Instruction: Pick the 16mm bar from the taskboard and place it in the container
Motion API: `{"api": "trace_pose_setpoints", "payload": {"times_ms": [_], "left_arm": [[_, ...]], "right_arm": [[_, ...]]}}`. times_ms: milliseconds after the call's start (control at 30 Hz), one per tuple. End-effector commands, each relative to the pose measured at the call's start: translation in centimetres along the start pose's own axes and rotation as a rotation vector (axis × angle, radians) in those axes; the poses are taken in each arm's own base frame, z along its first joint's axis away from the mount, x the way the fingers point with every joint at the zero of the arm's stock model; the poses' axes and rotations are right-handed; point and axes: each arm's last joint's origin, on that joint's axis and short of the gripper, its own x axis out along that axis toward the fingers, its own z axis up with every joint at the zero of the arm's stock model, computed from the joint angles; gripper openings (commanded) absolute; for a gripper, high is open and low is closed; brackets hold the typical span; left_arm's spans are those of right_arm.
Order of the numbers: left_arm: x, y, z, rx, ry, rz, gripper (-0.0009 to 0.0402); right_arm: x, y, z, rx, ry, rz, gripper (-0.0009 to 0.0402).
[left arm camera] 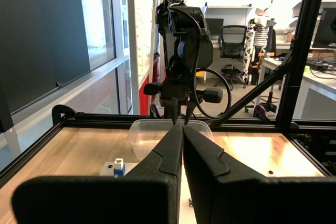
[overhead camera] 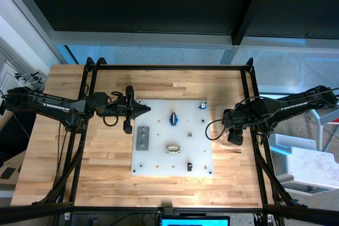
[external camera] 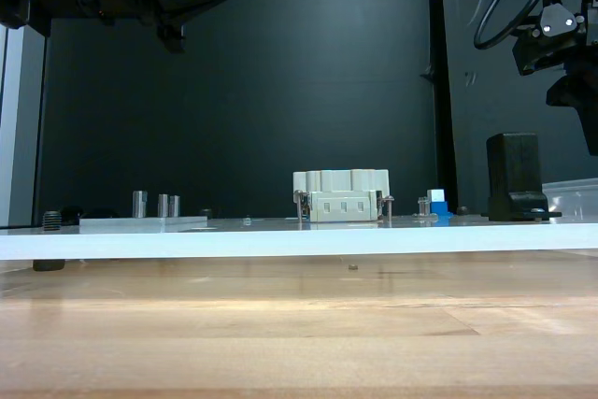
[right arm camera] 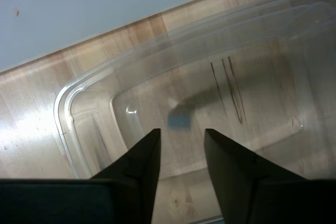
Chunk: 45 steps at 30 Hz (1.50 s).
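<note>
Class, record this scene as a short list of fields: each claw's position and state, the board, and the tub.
Left black claw: shut, empty, raised over the flat white square taskboard's far-left corner
Right black claw: open, empty, above the clear rectangular plastic container
Container position: on the wooden table, beside the board's right edge
Container contents: one small blurred grey-blue shape, cannot identify
Grey metal block: on the board, near its left edge
</note>
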Motion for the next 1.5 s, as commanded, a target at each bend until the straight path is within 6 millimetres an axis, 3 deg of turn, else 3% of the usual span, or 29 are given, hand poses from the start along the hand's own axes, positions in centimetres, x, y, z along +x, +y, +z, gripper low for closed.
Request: {"api": "trace_pose_setpoints", "payload": {"times_ms": [33, 333, 1500], "left_arm": [[0.01, 0.00, 0.01, 0.000, -0.001, 0.000, 0.0000], [0.01, 0.00, 0.01, 0.000, 0.000, 0.000, 0.0000], [0.01, 0.01, 0.01, 0.000, -0.001, 0.000, 0.0000]], "right_arm": [[0.01, 0.01, 0.00, -0.002, 0.000, -0.001, 0.0160], [0.00, 0.11, 0.19, 0.001, -0.020, 0.009, 0.0193], [0.00, 0.18, 0.31, 0.003, -0.032, 0.019, 0.0193]]}}
